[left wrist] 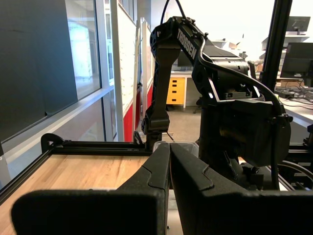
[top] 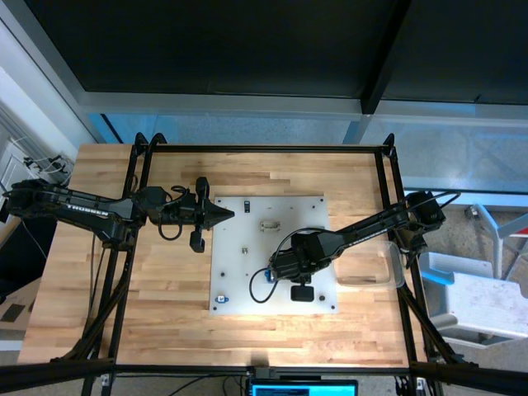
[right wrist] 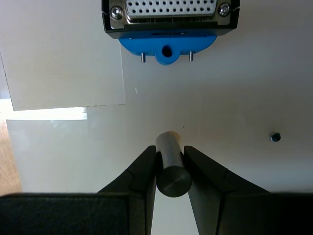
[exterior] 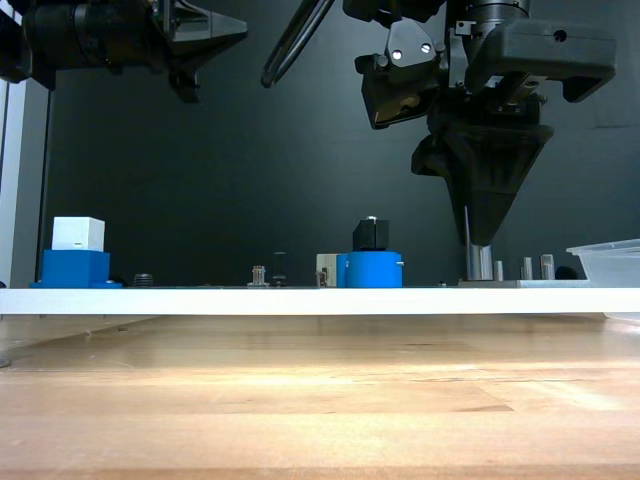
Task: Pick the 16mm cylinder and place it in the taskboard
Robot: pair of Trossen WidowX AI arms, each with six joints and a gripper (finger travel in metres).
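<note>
The right tool (right wrist: 170, 157) hangs point-down over the taskboard (right wrist: 254, 93). Its 2 fingers (right wrist: 142, 171) are clamped on the 16mm cylinder (right wrist: 172, 169), which is upright between them with its far end at or just above the white plate. The right wrist view does not show whether a hole lies under it. In the low view the cylinder is at board level under the tool's tip, near 3 other short pegs (exterior: 525, 267). The step in hand looks like seating. To do it well, keep the peg's axis vertical, centre it over its socket before pressing, and lower slowly so smooth metal cannot slip or tilt in the grip. Let go only once the peg stands alone, opening narrowly and lifting straight up so the fingers do not drag it. The multi-pin connector (right wrist: 167, 22) just beyond leaves room. The left tool (top: 224, 213), fingers pressed together on nothing, hovers high over the board's left edge above the bench (top: 124, 313), well apart from the work.
</note>
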